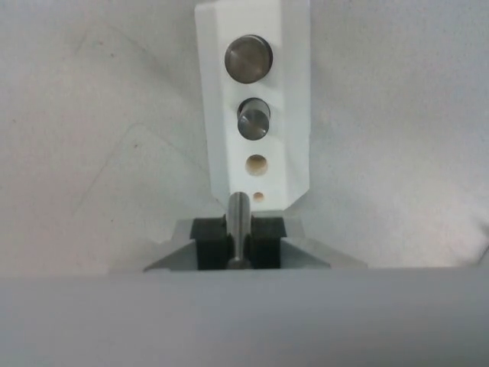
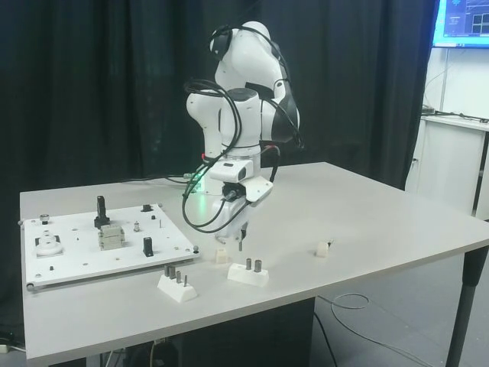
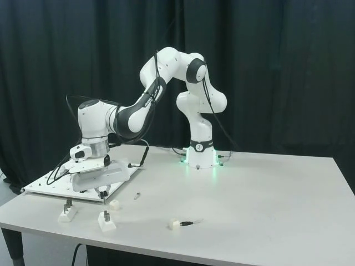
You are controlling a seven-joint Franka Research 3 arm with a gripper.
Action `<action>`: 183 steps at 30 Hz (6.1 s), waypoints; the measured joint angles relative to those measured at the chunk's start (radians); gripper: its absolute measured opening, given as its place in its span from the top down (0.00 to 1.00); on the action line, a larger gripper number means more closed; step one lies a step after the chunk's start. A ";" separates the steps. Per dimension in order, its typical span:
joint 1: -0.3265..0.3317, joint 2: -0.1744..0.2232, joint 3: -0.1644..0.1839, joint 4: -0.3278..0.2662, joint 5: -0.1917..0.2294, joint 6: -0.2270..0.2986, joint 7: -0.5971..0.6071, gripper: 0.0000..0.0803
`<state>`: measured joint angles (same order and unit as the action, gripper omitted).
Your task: Insert round peg 2.
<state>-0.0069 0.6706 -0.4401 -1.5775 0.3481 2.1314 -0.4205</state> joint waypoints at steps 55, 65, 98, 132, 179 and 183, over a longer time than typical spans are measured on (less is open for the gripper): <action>-0.087 -0.079 -0.119 -0.172 -0.067 -0.003 -0.193 0.92; -0.096 -0.136 -0.136 -0.278 -0.055 0.039 -0.253 0.92; -0.090 -0.278 -0.143 -0.566 -0.005 0.282 -0.277 0.92; -0.087 -0.285 -0.154 -0.628 -0.006 0.317 -0.275 0.92; -0.072 -0.286 -0.149 -0.662 0.021 0.396 -0.271 0.92; -0.072 -0.282 -0.146 -0.668 0.027 0.413 -0.271 0.92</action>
<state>-0.0786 0.3889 -0.5863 -2.2452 0.3754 2.5443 -0.6917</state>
